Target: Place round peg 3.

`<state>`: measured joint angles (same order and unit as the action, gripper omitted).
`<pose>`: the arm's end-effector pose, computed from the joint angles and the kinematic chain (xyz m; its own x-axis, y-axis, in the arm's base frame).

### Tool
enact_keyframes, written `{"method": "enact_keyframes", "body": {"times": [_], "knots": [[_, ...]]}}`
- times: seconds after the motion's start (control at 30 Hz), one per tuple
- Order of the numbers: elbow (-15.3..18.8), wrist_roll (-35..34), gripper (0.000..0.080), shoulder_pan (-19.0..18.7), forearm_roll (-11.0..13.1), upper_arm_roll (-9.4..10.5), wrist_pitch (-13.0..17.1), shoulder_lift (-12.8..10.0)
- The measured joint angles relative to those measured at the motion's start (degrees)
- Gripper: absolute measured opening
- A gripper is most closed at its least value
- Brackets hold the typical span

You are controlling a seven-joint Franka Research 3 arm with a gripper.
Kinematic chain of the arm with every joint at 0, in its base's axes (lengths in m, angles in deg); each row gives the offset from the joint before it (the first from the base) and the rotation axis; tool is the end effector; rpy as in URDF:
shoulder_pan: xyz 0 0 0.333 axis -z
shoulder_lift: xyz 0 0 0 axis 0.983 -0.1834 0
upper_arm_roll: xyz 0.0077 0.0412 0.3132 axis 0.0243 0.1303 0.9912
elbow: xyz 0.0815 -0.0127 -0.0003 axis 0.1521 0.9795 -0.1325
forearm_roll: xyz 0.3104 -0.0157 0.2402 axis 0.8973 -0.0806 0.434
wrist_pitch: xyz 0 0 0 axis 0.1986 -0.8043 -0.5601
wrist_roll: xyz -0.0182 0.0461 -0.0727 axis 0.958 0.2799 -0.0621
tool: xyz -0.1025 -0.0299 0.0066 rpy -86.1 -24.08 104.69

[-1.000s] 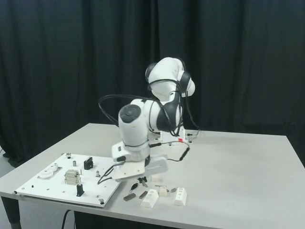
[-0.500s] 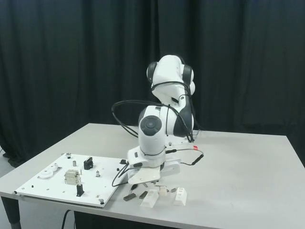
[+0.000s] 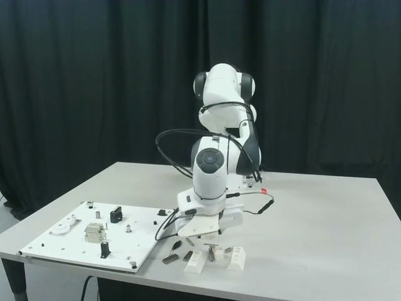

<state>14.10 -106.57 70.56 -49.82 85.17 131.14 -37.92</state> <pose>0.6729 0.0694 0.2177 0.8490 -0.3614 -0.3854 -0.2636 -0.9220 0.2837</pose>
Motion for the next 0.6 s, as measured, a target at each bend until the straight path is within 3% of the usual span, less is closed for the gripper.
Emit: {"method": "enact_keyframes", "body": {"times": [0.03,0.2,0.23,0.5,0.53,0.6], "knots": [[0.79,-0.06,0.0531,0.00,-0.05,0.05,0.42,0.51],[3.96,-0.11,0.0531,-0.01,-0.49,0.29,2.06,2.85],[4.50,-0.11,0.0748,-0.01,-0.62,0.33,2.30,3.27],[7.84,-0.44,0.0748,-0.09,-0.99,0.42,3.51,6.16],[8.14,-0.47,0.0797,-0.10,-1.02,0.42,3.64,6.44],[8.72,-0.53,0.0797,-0.10,-1.06,0.42,4.03,6.99]]}}
